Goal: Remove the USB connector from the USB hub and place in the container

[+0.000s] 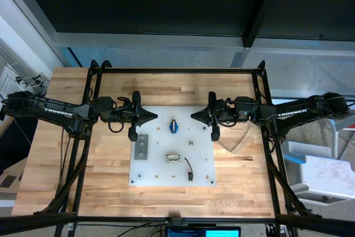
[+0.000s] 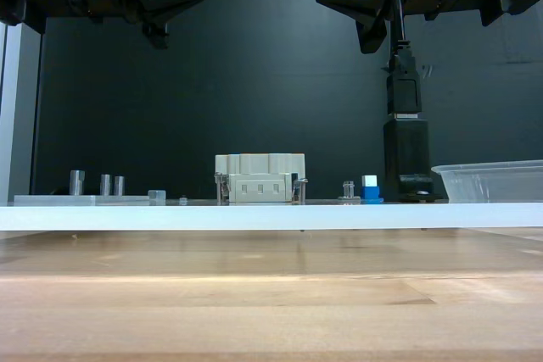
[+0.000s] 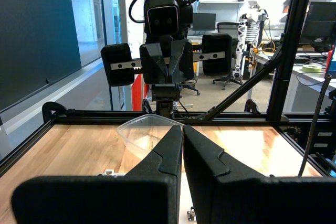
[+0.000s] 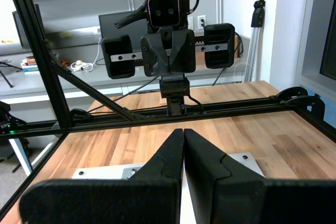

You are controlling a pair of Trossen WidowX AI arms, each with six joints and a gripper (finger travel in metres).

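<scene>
The USB connector [image 1: 188,166], a small black plug with a thin curved cable tail, stands in the small black USB hub [image 1: 190,176] near the front right of the white board [image 1: 155,173]. From table height the USB connector [image 2: 405,89] rises straight out of the USB hub [image 2: 405,157]. The clear container [image 1: 236,135] lies just off the board's right edge, also seen as the container [image 2: 494,181] and the container [image 3: 149,132]. My left gripper [image 1: 157,116] and right gripper [image 1: 192,116] hover high over the board's back edge, tips facing each other, both shut on nothing.
On the board stand a blue upright plug [image 1: 173,126], a grey block with holes [image 1: 143,147] and a silver-beige connector [image 1: 173,159]. A black frame [image 1: 177,71] rims the wooden table. Each wrist view shows the opposite arm head-on.
</scene>
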